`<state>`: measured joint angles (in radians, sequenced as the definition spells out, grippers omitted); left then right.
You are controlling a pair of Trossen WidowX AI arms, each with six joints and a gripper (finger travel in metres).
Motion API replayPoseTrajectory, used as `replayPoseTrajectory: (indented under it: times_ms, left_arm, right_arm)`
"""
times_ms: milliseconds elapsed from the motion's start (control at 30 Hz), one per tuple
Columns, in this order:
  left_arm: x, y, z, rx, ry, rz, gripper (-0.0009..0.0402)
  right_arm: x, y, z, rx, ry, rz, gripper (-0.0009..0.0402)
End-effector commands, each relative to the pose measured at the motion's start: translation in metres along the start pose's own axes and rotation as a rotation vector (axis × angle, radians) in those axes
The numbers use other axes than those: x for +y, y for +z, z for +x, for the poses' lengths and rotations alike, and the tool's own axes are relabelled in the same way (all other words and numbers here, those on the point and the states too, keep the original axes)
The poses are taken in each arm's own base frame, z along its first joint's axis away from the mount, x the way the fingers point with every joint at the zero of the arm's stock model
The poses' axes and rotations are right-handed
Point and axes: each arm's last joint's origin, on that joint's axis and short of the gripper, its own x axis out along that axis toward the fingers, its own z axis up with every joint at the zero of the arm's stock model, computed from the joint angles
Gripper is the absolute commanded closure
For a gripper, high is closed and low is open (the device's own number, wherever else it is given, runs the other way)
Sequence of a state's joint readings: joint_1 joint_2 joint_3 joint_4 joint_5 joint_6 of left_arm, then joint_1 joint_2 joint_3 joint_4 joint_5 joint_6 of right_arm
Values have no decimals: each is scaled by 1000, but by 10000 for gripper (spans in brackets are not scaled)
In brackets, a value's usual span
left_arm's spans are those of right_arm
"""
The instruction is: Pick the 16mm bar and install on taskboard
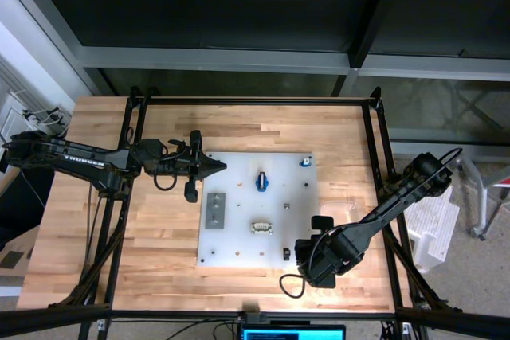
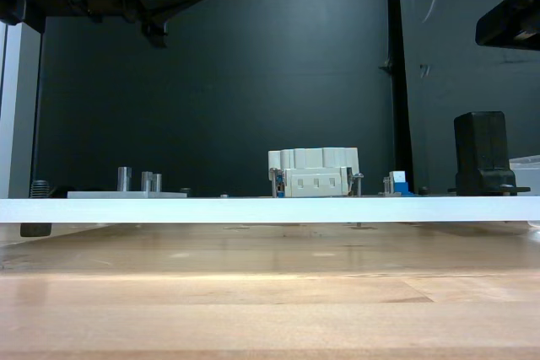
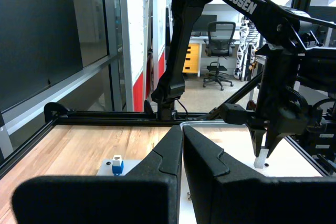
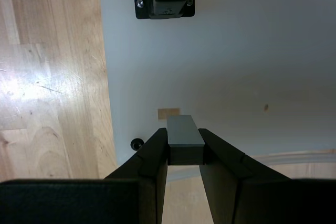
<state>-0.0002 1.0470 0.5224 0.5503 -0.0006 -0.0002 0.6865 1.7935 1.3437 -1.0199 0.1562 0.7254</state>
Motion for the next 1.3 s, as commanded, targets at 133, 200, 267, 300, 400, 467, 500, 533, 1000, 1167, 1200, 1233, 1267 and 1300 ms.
replayPoseTrajectory:
  times_ms: [133,200,267,300,400,467,500,533,1000,1167,1200,1233,1267,1300]
  left_arm:
    - [0,0,0,0,0,0,393]
    - [0,0,0,0,0,0,393]
    - [0,0,0,0,0,0,393]
    - [0,0,0,0,0,0,393]
    - [0,0,0,-1,0,0,393]
    - [0,0,0,0,0,0,393]
    - [0,0,0,0,0,0,393]
    - [0,0,0,0,0,0,393]
    - [0,0,0,0,0,0,393]
    - [0,0,0,0,0,0,393]
    - [0,0,0,0,0,0,393]
    - [0,0,0,0,0,0,393]
    - [0,0,0,0,0,0,393]
    - [0,0,0,0,0,0,393]
  right_arm:
    - [1,-1,4,1,0,-3,361]
    - [1,-1,5,-1,2,-4,361]
    - [1,-2,8,-7,7,-5,361]
    - [1,-2,8,-8,9,-5,361]
    - [1,-2,10,-8,11,-5,361]
    - [1,-3,10,-7,11,-5,361]
    - [1,-3,10,-7,10,-5,361]
    - [1,-3,11,-6,10,-5,361]
    - [2,-3,12,-6,30,-4,361]
    - [2,-3,14,-12,34,-3,361]
    - [2,-3,14,-11,34,-3,361]
    - [2,-4,15,-11,33,-3,361]
    - [2,-4,15,-9,32,-4,361]
    - [2,-4,15,-9,31,-4,361]
